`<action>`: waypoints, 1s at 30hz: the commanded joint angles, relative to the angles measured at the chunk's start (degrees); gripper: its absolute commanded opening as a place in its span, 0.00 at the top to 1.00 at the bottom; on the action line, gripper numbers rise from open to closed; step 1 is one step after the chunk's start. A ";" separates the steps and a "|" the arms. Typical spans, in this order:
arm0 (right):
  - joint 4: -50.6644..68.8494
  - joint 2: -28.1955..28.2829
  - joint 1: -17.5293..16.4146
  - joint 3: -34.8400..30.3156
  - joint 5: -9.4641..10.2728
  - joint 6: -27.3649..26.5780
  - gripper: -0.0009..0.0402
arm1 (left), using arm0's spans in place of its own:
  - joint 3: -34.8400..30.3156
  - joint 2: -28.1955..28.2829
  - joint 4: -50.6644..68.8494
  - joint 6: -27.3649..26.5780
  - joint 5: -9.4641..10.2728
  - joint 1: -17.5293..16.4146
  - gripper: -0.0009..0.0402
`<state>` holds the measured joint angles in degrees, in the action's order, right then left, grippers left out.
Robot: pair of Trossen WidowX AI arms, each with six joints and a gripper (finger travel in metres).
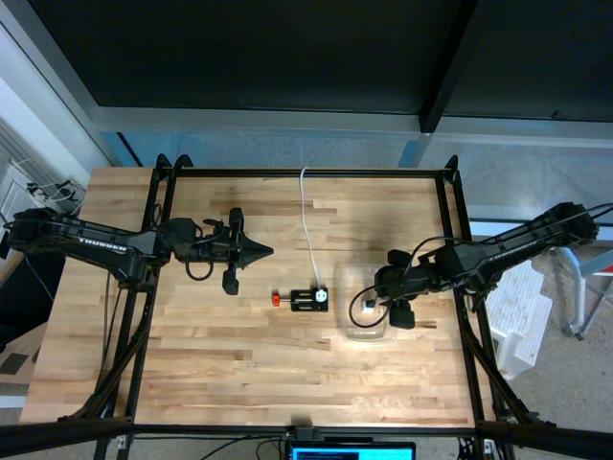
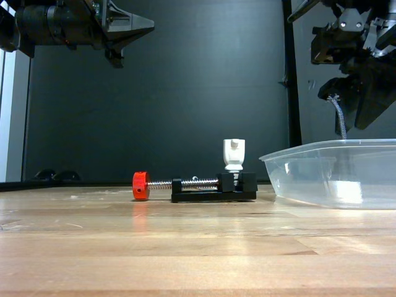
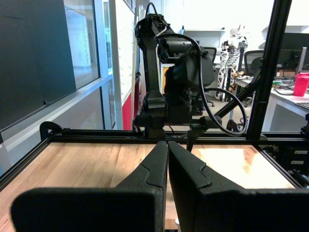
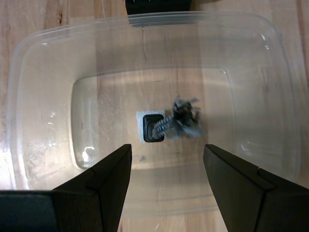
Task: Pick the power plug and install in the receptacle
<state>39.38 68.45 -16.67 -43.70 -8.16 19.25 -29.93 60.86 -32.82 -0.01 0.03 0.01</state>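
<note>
High view, reading from the left: the left gripper [image 1: 262, 252] hangs above the wooden table [image 1: 192, 335], pointing inward. It is well apart from the receptacle [image 1: 309, 299] and holds nothing. The left wrist view shows its two fingers pressed flat together.

The receptacle sits near the middle of the table, its red knob [image 1: 276, 299] at the left end. A white cable [image 1: 307, 220] runs away from its right end toward the far edge. In the low view a white face stands upright on its right end.

Just right of the receptacle lies the clear tray [image 1: 352, 333]. The power plug [image 4: 153, 128] rests on the tray floor as a small black shape inside a pale square border. A grey braided strand [image 4: 186, 118] sits just beside it; I cannot tell whether the two are joined.

The right gripper [image 4: 166, 149] hovers over the tray, above its rim in the low view, with its fingers spread wide. In the right wrist view the plug lies below the gap between the fingertips, closer to one finger than the other. Neither finger touches it.
</note>
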 commanded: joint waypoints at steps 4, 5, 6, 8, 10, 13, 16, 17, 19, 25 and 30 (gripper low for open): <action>-2.23 2.64 -0.31 0.22 0.04 0.02 0.48 | -0.02 0.00 -0.02 0.00 0.00 -0.02 0.98; -2.56 3.06 -0.42 0.22 0.04 0.02 0.48 | -0.02 0.00 0.00 0.00 0.00 0.00 0.98; -2.80 3.37 -0.48 0.22 0.04 0.02 0.48 | -0.02 0.00 0.00 0.00 0.00 0.00 0.98; -2.91 3.72 -0.66 0.24 0.02 0.02 0.48 | -0.02 0.00 0.00 0.00 0.00 -0.02 0.98; -3.06 4.22 -0.79 0.26 0.02 0.02 0.48 | -0.02 0.00 -0.02 0.00 0.00 0.00 0.98; -4.02 5.20 -1.14 0.42 0.04 0.02 0.48 | -0.02 0.00 -0.02 0.00 0.00 0.00 0.98; -4.85 6.21 -1.40 0.42 0.04 0.02 0.48 | -0.02 0.00 0.00 0.00 0.00 -0.02 0.98; -5.03 6.36 -1.44 0.44 0.04 0.02 0.48 | -0.02 0.00 -0.02 0.00 0.00 0.00 0.98; -5.51 7.02 -1.46 0.46 0.02 0.00 0.48 | -0.02 0.00 0.00 0.00 0.00 0.00 0.98; -6.27 7.85 -1.53 0.50 -0.39 0.00 0.48 | -0.02 0.00 0.00 0.00 0.00 -0.02 0.98; -6.27 8.09 -1.57 0.52 -1.29 -0.09 0.48 | -0.02 0.00 -0.02 0.00 0.00 -0.02 0.98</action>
<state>33.06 76.51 -18.22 -43.18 -9.39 19.22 -29.93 60.86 -32.82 -0.01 0.05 0.01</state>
